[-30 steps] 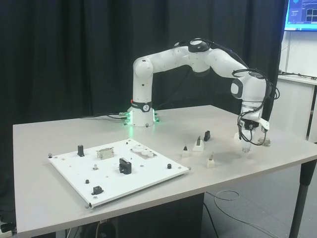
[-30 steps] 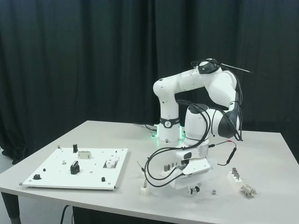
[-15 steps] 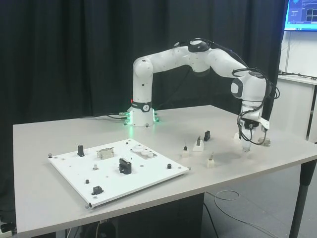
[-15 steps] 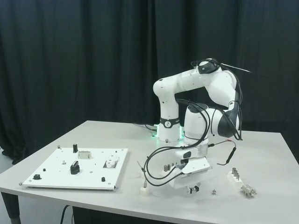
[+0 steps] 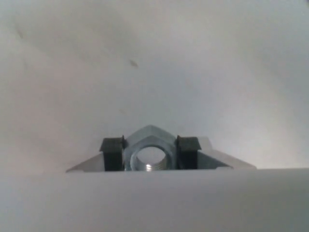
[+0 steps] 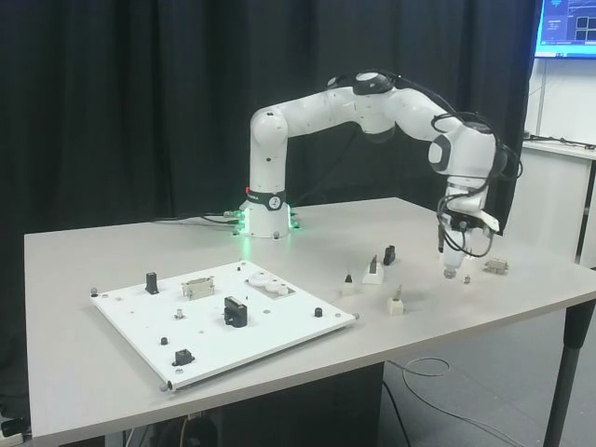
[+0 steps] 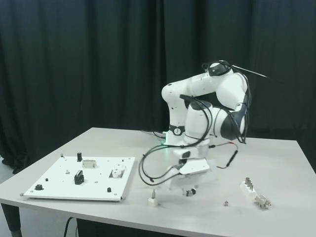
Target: Insert bolt 4.
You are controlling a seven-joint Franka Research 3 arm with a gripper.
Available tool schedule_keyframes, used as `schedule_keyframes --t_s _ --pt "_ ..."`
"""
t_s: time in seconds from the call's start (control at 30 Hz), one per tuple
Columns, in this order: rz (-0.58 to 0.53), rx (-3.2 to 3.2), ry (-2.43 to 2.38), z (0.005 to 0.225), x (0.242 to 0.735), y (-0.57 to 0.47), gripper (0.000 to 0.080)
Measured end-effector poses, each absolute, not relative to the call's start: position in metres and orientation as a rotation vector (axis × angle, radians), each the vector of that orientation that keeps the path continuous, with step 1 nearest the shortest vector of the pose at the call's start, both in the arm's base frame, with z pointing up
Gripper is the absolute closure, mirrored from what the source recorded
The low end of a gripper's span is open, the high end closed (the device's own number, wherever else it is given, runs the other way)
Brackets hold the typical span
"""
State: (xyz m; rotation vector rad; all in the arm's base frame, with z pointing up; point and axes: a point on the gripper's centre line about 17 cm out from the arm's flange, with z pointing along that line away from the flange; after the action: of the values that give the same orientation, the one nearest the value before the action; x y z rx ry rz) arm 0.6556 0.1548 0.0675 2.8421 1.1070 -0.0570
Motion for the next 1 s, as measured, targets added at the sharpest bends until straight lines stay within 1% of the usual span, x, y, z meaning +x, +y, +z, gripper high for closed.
schedule_keyframes --t_s 0.33,0.5,0.73,1.0 --pt "-0.070 2.796 1.127 0.099 0.656 0.077 0.0577" --pt "-0.069 2.779 1.140 0.110 0.653 0.035 0.0577" --pt "-0.048 2.769 1.153 0.121 0.651 -0.023 0.0577" --pt "0.000 2.767 1.169 0.127 0.653 -0.093 0.0577"
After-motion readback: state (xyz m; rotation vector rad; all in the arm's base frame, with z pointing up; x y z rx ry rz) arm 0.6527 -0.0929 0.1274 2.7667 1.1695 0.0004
